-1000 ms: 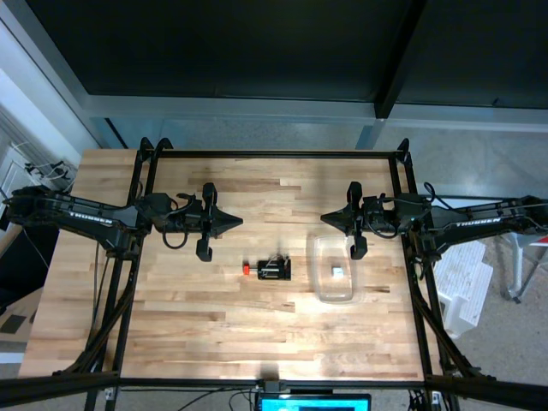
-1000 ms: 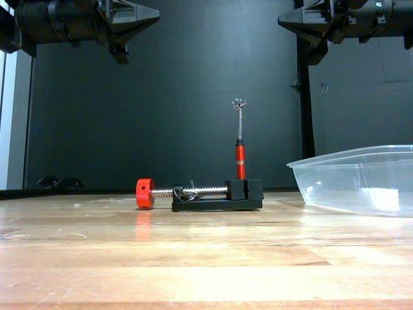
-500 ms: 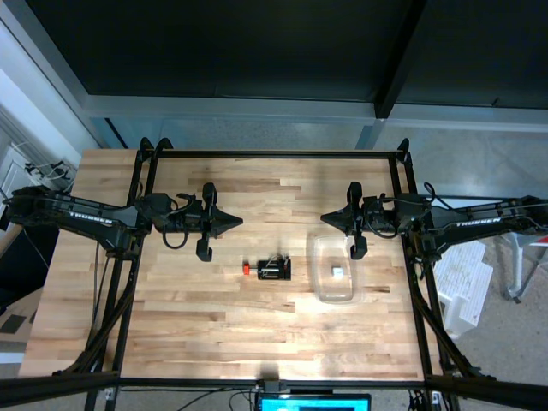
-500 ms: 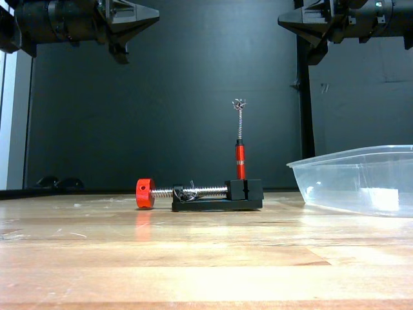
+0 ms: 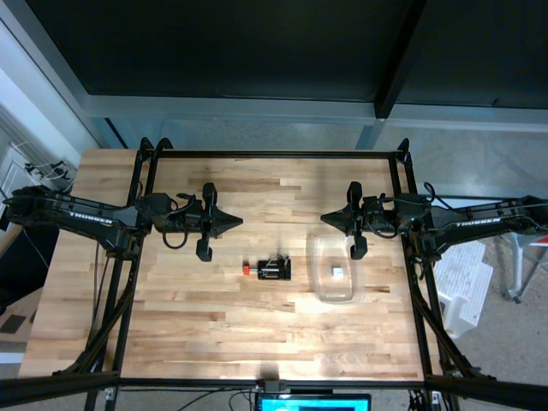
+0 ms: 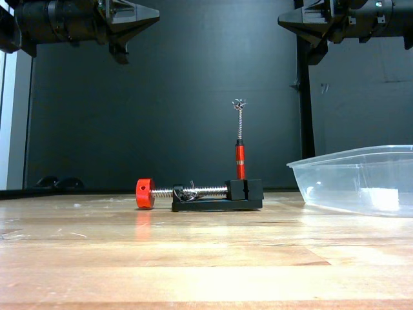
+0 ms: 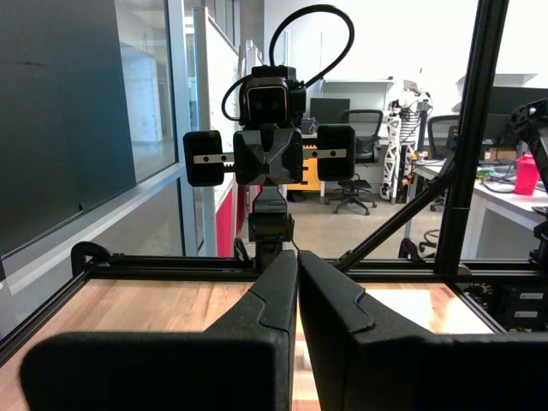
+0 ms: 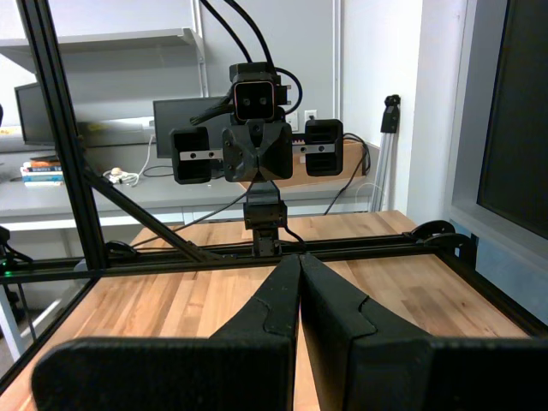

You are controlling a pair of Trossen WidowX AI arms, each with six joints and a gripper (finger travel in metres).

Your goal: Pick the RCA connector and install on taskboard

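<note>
High view: left hand [image 5: 233, 222] and right hand [image 5: 330, 219] hang at either side, well apart from the black vise [image 5: 274, 271]. Low view: red connector [image 6: 240, 155] stands upright on the vise, unheld, cable rising. Wrist views: both hands pressed together.

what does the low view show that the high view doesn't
Only the low view: the red connector standing upright on the vise, its braided cable rising above it, nothing holding it. Only the high view: the top of the white block in the clear tray, with nothing darker on it, and both arms at full length. Both: the vise with its red knob, the tray, and the left claw and right claw, shut, raised either side of the vise.
</note>
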